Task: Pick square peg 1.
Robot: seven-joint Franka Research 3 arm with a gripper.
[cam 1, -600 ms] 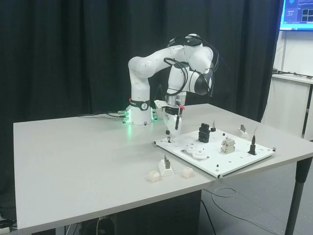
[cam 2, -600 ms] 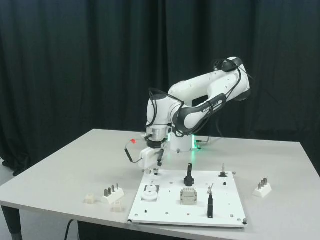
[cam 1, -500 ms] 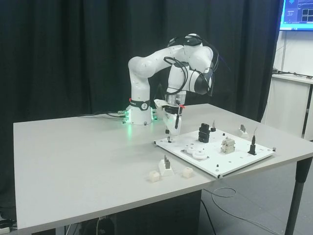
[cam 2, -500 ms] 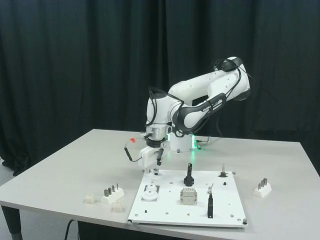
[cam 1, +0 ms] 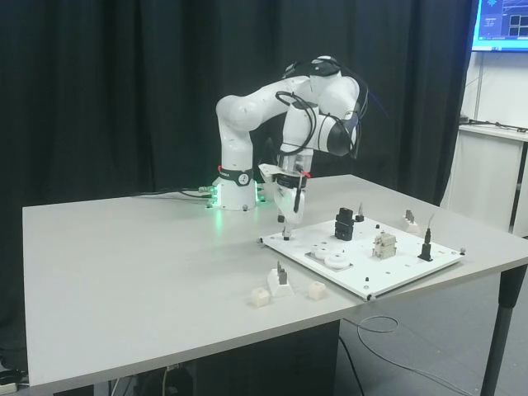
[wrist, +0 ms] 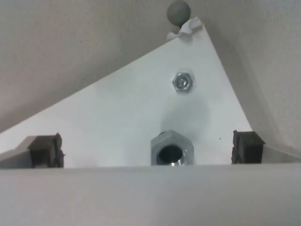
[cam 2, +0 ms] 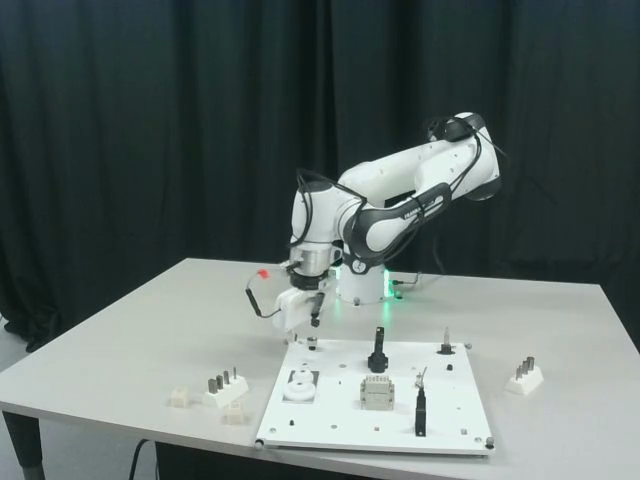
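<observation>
A small white holder [cam 2: 224,390] [cam 1: 280,285] with upright grey pegs stands near the table's front edge, beside the white board [cam 2: 330,425] [cam 1: 396,272]. Which peg is the square one I cannot tell. My gripper [cam 2: 313,322] [cam 1: 285,221] hangs open over the board's corner nearest the robot's base, well away from that holder. In the wrist view the gripper [wrist: 146,149] shows two black fingertips [wrist: 44,150] spread wide. Between them, lower down, a grey hex nut [wrist: 171,151] sits on the board [wrist: 117,117]. Nothing is held.
A second white peg holder [cam 2: 524,375] [cam 1: 410,219] stands on the board's other side. Two small white blocks [cam 1: 260,297] [cam 1: 316,289] lie by the first holder. The board carries white gears [cam 2: 299,385], a black upright part [cam 2: 378,352] and a black plug [cam 2: 421,412].
The gripper has risen a little above the board's corner and the hex nut. Its fingers stay open, and nothing on the table has moved.
</observation>
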